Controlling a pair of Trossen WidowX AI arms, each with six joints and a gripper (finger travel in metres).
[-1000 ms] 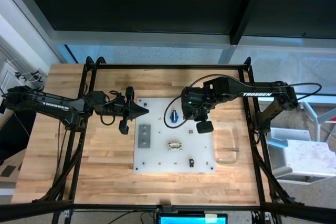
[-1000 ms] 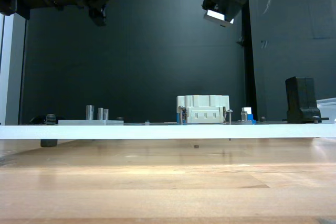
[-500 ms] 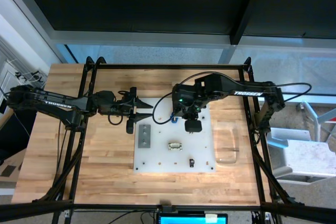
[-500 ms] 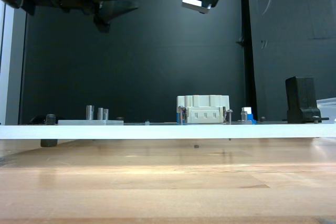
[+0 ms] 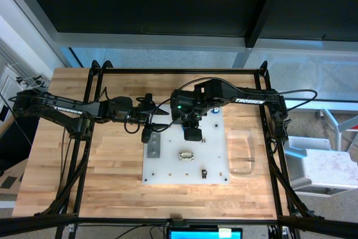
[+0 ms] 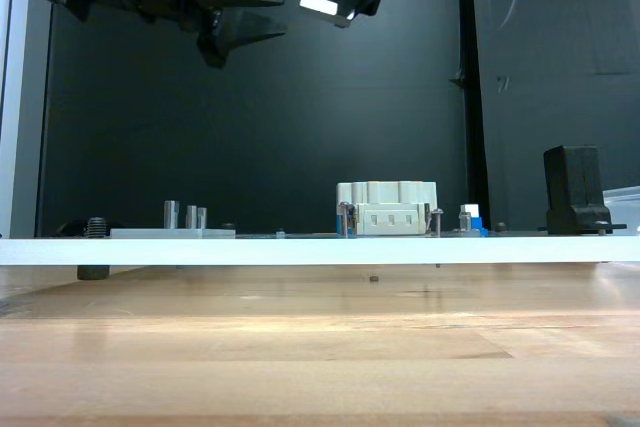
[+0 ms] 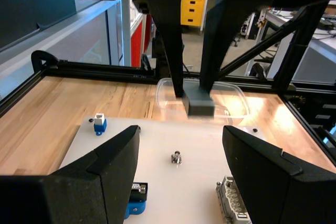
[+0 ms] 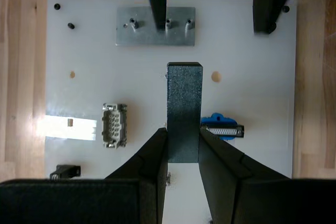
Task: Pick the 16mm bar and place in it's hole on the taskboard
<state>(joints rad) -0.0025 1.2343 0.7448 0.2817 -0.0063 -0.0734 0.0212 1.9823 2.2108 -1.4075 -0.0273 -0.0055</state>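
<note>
Worktop: the wooden worktop (image 5: 112,183) carries everything, with the board sitting flat in the middle.
Taskboard: the white taskboard (image 5: 168,172) has a grey metal plate (image 5: 152,145) with short pegs on its left side. I'd guess the bar's hole is there, but I can't tell which one.
Left gripper: the left gripper (image 6: 278,10) is high over the board's far-left part. Its fingers (image 7: 113,161) are spread wide with nothing in them.
Right gripper: the right gripper (image 8: 184,134) is well above the board, just beside the left one, fingers clamped on the bar.
16mm bar: the 16mm bar (image 8: 184,103) is a dark square-section block held by one end, free end toward the board, clear of any seat.
Handling: I reckon it's solid metal, stiff and a bit heavy, with smooth faces that could slip. I'd pinch two opposite flats near the top and leave the bottom end free.
</note>
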